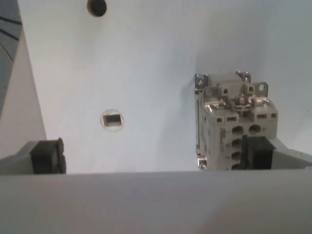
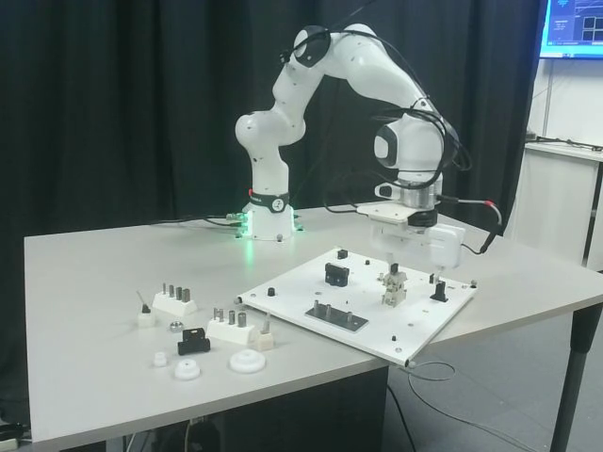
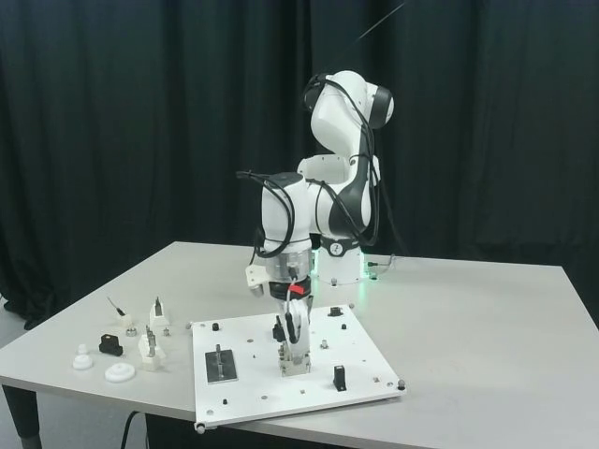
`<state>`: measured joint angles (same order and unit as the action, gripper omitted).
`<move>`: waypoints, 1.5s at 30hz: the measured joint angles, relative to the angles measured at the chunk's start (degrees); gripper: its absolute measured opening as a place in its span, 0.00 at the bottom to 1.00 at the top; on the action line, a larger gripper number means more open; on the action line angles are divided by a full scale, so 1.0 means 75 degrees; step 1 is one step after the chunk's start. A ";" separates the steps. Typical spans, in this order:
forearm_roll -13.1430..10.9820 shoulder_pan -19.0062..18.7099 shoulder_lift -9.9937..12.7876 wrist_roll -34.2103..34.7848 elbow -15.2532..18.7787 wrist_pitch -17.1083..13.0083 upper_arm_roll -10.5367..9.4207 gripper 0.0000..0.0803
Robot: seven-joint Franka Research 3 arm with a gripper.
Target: Insert waterproof.
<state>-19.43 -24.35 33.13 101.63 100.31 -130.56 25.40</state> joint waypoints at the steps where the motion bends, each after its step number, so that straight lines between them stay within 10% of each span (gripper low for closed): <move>1: 0.0003 0.0002 0.0012 0.0003 -0.0002 -0.0011 0.0001 1.00; 45: 0.0164 0.0003 0.0194 0.0021 -0.0109 -0.0088 -0.0031 1.00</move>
<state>-18.19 -24.33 34.59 101.78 99.50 -131.22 25.17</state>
